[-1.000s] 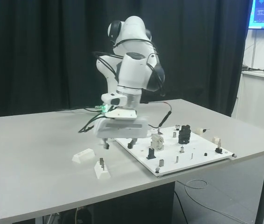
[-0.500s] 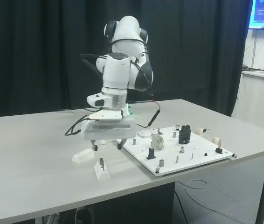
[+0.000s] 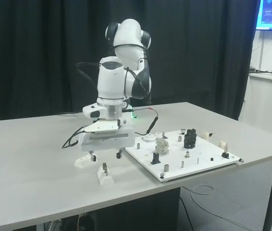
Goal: Pick square peg 3.
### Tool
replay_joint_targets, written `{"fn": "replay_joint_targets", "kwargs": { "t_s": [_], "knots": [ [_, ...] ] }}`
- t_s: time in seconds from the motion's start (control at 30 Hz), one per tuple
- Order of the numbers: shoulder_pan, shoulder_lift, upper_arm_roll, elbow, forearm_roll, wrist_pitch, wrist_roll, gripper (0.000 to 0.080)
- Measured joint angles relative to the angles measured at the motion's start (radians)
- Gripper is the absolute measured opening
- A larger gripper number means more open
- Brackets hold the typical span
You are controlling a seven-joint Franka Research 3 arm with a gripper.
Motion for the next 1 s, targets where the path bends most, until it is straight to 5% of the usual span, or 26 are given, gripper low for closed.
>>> {"fn": "replay_joint_targets", "kwargs": {
  "t_s": [1.0],
  "knots": [
    [-0.005,0.024,-0.016,-0.081,0.062,0.066,-0.085,0.08]
  ]
}}
